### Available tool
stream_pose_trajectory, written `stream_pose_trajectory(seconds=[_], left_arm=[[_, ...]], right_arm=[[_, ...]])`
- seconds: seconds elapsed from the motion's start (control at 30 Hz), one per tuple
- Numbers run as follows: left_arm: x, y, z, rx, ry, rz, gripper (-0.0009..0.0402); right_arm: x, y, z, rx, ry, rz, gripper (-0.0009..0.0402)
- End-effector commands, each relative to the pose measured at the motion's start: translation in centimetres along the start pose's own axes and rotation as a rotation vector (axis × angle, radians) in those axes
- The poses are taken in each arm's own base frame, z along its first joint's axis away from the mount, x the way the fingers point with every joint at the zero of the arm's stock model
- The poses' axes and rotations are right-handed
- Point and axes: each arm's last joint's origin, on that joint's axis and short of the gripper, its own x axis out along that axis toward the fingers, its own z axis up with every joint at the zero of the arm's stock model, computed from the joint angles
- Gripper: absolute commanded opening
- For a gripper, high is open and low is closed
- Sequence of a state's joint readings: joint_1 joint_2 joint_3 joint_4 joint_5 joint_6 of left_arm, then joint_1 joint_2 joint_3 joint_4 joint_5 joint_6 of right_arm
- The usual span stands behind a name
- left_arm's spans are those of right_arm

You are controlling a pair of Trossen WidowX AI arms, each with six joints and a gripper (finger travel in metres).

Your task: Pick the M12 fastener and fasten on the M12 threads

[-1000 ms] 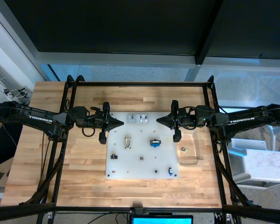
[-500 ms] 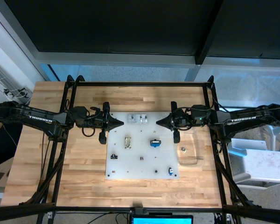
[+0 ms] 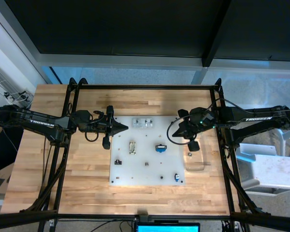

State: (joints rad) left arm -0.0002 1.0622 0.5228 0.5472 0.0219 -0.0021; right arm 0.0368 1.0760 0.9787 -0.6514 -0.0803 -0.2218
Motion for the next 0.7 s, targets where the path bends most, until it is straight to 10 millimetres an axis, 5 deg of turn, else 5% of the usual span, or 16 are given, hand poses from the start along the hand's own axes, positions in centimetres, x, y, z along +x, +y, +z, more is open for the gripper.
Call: stream_pose_trajectory(seconds=[0.03, 0.33, 0.7], left_arm=[[0.0, 0.0, 0.0, 0.000, 0.000, 0.000, 0.0000], [0.0, 0.0, 0.0, 0.000, 0.000, 0.000, 0.0000], [0.0, 0.0, 0.0, 0.000, 0.000, 0.000, 0.0000]], right_arm=[[-0.6, 0.0, 0.6, -0.073, 0.104, 0.032, 0.0000], [-1.3, 0.5, 1.4, -0.286, 0.368, 0.163, 0.0000], [-0.1, 4.4, 0.3, -0.647, 0.535, 0.391, 0.0000]])
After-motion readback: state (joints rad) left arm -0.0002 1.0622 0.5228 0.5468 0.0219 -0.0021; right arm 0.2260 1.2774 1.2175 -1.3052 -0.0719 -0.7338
